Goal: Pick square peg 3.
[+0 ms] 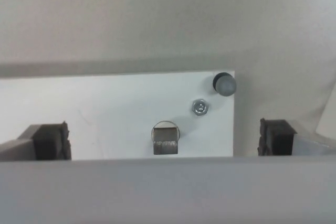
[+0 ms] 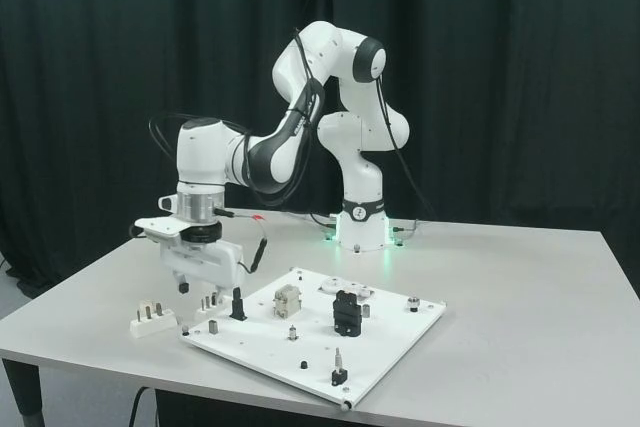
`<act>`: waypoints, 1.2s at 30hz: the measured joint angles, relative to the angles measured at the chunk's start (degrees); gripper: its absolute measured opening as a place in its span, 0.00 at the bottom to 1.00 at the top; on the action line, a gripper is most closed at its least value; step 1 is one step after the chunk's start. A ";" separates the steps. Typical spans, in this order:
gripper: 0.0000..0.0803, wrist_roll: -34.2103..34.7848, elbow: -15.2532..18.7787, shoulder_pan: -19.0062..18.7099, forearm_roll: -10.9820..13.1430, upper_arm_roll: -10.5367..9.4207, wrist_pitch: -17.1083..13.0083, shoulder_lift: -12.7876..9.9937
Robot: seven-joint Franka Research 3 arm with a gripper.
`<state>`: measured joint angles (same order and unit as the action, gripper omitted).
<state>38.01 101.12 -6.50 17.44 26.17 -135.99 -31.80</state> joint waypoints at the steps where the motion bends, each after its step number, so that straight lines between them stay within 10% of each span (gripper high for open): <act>1: 1.00 0.00 -0.02 0.01 -0.01 0.04 0.00 0.00; 36: 1.00 0.85 -0.42 4.70 -2.18 4.79 -1.16 -0.04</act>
